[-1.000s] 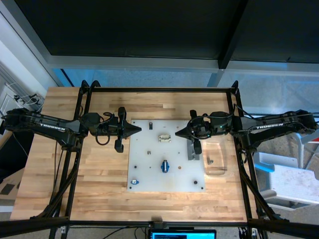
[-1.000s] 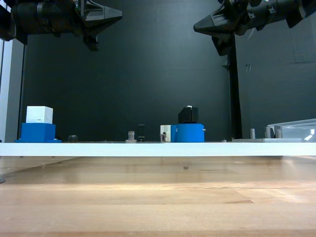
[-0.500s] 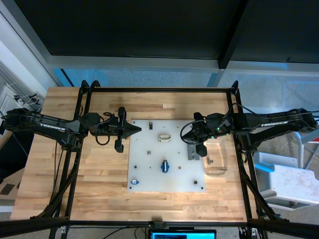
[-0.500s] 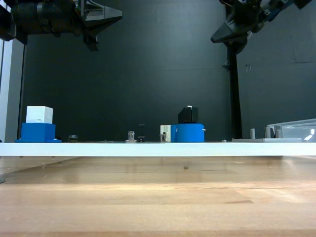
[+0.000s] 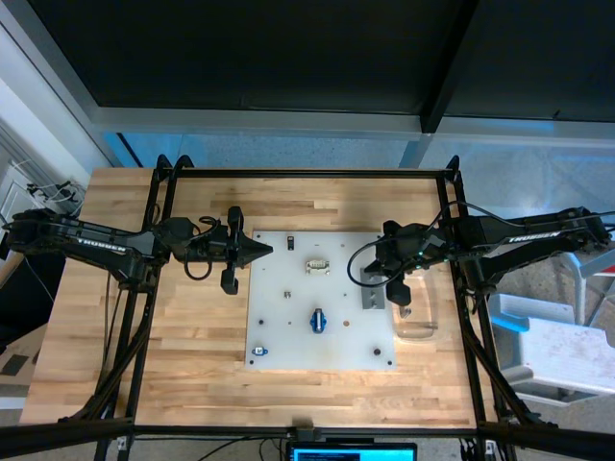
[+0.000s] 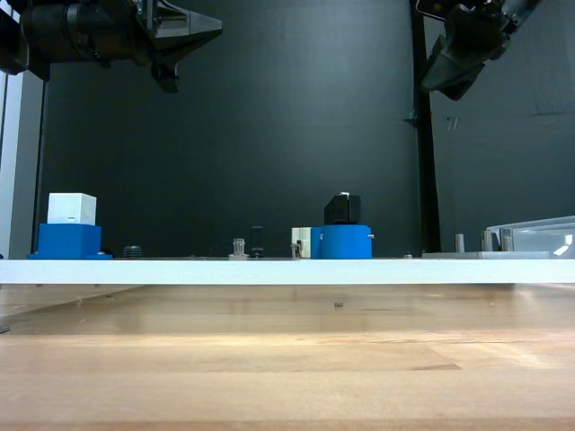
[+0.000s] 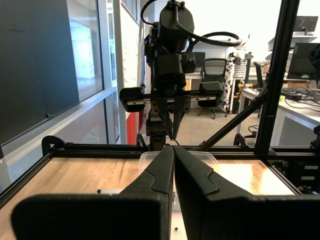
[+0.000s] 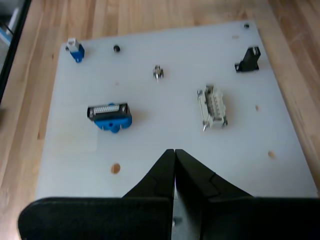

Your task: Pick the 16mm cylinder and place it in the taskboard

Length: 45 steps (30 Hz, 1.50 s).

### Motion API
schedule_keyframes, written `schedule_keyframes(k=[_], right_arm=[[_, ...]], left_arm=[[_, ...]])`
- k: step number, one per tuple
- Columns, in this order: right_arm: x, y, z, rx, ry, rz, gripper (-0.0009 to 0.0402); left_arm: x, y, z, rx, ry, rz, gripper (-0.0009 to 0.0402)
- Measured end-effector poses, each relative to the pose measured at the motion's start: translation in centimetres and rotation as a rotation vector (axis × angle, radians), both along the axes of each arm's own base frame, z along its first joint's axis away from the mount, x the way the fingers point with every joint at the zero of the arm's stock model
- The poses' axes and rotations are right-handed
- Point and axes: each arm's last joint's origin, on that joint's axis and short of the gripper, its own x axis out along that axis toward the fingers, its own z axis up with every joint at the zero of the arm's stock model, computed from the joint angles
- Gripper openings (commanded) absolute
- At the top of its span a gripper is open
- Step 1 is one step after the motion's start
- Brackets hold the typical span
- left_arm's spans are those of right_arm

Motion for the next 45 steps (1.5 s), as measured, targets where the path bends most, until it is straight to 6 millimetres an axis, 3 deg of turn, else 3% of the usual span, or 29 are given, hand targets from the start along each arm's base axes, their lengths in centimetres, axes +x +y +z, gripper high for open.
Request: schedule_keyframes(k=[28, 45], right_arm=[[-3.2, 3.0, -2.6, -0.009, 0.409, 0.042, 0.0], [-4.6, 4.4, -3.2, -0.031, 0.534, 0.066, 0.0]], left_arm=[[0.0, 0.0, 0.0, 0.0, 0.0, 0.0, 0.0], [0.0, 0.0, 0.0, 0.0, 0.0, 0.0, 0.0]])
